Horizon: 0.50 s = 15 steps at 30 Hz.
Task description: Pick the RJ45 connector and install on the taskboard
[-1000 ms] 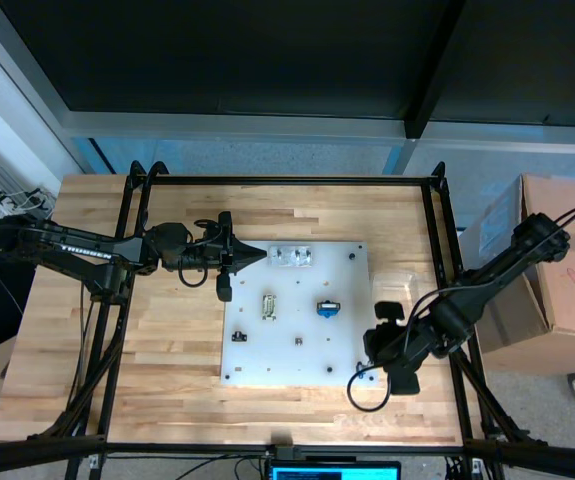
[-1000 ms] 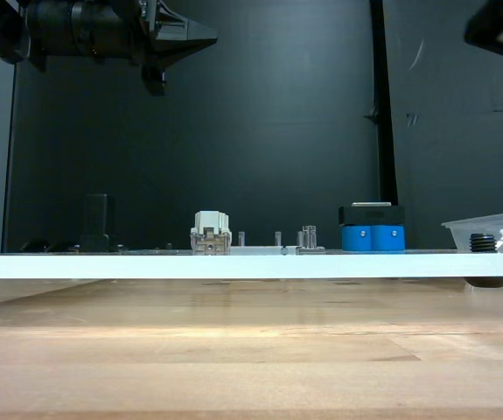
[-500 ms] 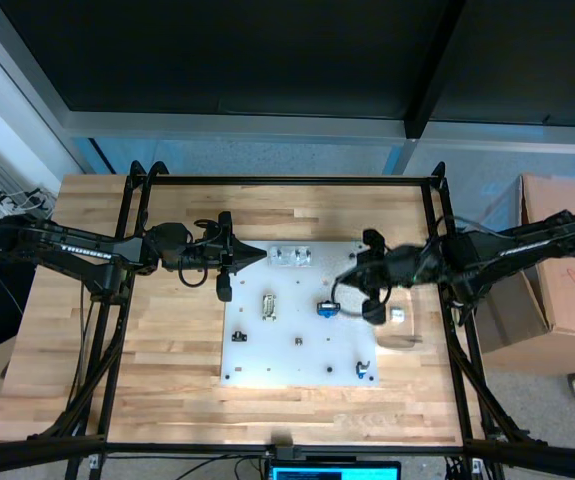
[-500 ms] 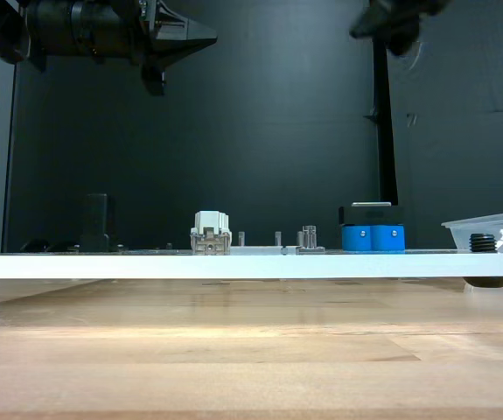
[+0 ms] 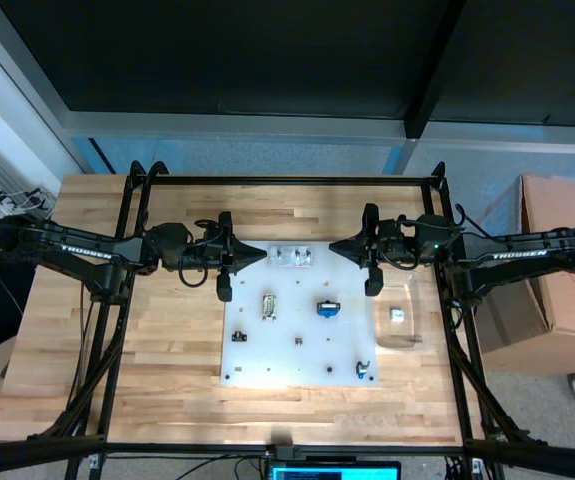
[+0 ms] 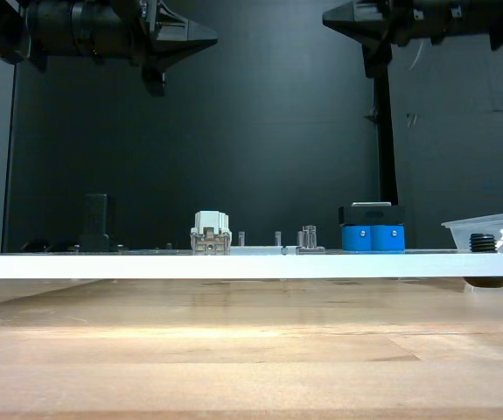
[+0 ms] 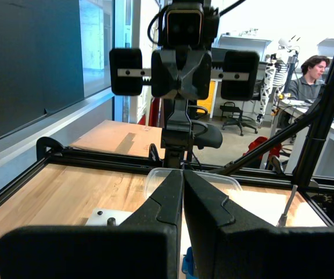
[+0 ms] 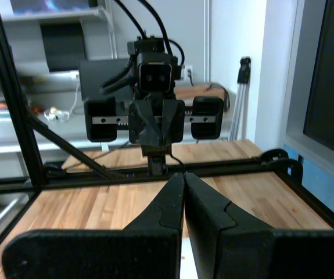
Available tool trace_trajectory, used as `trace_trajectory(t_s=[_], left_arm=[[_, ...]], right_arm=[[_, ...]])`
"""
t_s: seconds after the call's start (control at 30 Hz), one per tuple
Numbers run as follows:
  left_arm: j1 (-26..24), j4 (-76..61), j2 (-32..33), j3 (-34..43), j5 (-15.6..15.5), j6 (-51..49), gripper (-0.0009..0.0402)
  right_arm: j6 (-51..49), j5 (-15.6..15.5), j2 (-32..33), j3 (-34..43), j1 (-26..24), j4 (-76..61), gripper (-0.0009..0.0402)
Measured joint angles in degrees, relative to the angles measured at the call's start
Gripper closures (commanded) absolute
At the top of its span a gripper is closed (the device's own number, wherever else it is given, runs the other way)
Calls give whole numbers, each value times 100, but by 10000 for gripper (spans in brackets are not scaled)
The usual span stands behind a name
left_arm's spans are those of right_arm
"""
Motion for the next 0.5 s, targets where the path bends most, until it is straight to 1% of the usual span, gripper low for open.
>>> trace_trajectory(t_s=[0.17, 0.27, 0.4, 0.5], left_arm=[[0, 0, 0, 0, -2, 0, 393], [0, 0, 0, 0, 0, 0, 393], [0, 0, 0, 0, -2, 0, 393], [0, 0, 2, 0, 0, 0, 393]], right_arm=[[22, -122, -133, -326, -46, 256, 393], [87, -164, -136, -369, -63, 254, 393], [153, -310, -136, -372, -59, 254, 393], [175, -304, -133, -372, -61, 254, 393]])
